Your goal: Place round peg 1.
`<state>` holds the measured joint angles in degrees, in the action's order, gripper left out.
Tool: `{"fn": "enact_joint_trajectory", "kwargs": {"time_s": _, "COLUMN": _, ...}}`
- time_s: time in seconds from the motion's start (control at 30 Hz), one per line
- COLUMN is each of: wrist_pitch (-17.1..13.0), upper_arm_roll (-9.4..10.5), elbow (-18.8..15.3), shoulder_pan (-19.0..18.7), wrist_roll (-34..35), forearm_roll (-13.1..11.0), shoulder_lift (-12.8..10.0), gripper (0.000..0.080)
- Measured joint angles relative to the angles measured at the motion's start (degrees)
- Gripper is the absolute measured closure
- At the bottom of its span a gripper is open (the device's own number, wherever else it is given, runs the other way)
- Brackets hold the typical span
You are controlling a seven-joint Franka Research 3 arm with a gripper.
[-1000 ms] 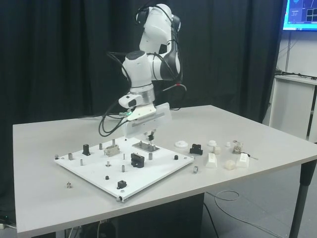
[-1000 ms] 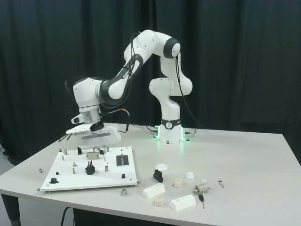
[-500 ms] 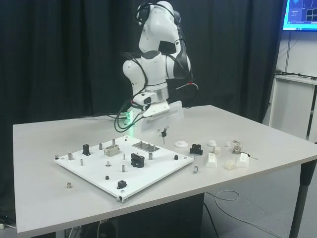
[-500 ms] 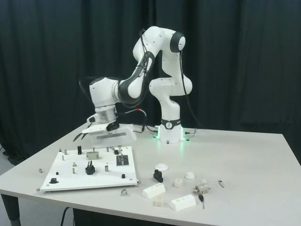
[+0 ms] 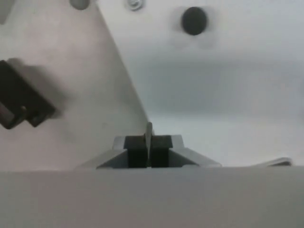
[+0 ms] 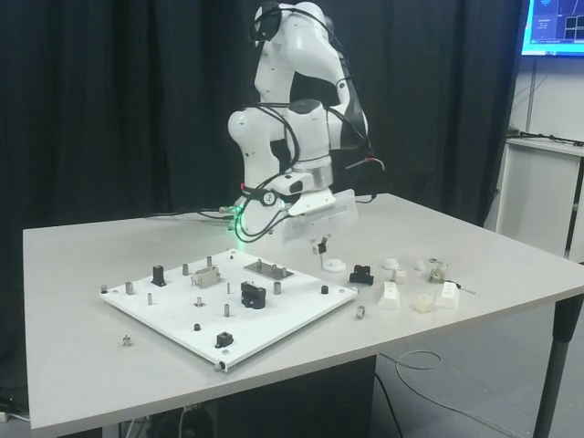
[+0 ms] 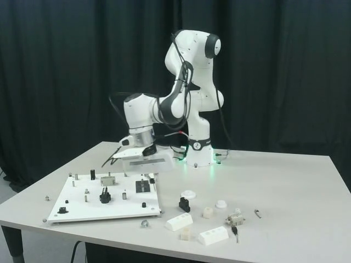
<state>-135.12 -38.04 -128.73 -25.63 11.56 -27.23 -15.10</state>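
Wrist view: pincer (image 5: pixel 149 151) closed on round peg 1 (image 5: pixel 149 133), a thin grey pin standing upright between 2 black fingertips (image 5: pixel 137 151). Held above edge of white board (image 5: pixel 228 85), black knob (image 5: pixel 194 20) beyond. No readable writing seen.

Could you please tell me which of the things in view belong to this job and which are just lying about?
For the job: thin grey round peg; black-fingered gripper shut on it; flat white assembly board, likely its destination.
Lying about: white round disc; black clip; white rectangular blocks; small metal part beside the board.
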Motion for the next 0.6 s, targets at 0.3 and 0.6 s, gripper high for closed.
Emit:
{"fn": "enact_joint_trajectory", "kwargs": {"time_s": 0.3, "wrist_pitch": -3.7, "upper_arm_roll": 0.0, "elbow": -3.3, "shoulder_pan": -4.3, "wrist_roll": 3.8, "forearm_roll": 0.0, "shoulder_lift": 0.7, "gripper": 0.0787}}
{"fn": "enact_joint_trajectory", "kwargs": {"time_s": 0.6, "wrist_pitch": -5.4, "upper_arm_roll": 0.0, "elbow": -6.5, "shoulder_pan": -7.7, "wrist_roll": 7.7, "forearm_roll": 0.1, "shoulder_lift": 2.1, "gripper": 0.0787}}
